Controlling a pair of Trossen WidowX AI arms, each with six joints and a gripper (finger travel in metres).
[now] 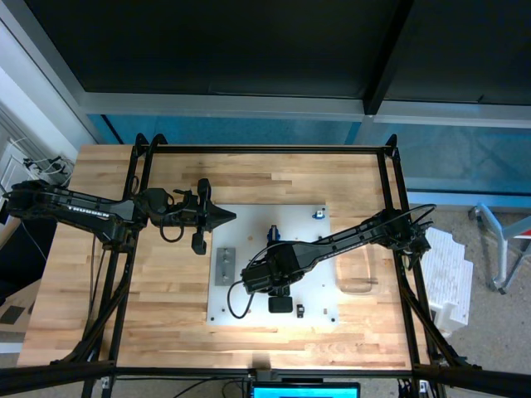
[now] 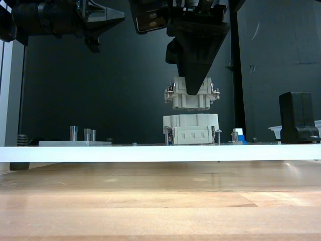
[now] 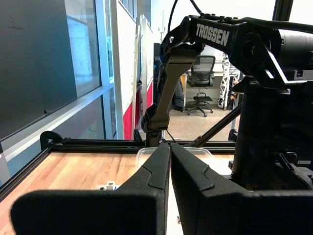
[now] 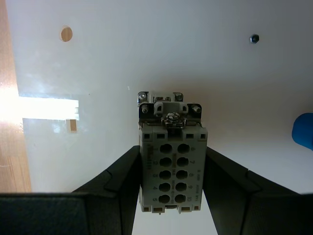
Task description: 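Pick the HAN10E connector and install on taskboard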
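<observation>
Right tool [image 4: 171, 152] grips the HAN10E connector [image 2: 180, 100] by its long sides, above the middle of the taskboard [image 2: 100, 152]. An open gap separates the connector from the matching beige socket [image 2: 190, 128] mounted on the taskboard directly beneath it. On the taskboard, a black block [image 2: 297, 116] stands to the right and a grey metal block [image 1: 225, 265] to the left, both well apart from the connector. Left tool [image 3: 169, 147], clenched and empty, hangs at the taskboard's far left corner. The connector's underside is hidden.

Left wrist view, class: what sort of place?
Likely a robotics lab: black office chairs, light wooden table. Left hand shut above it; right hand grips the beige connector block over the white board.
</observation>
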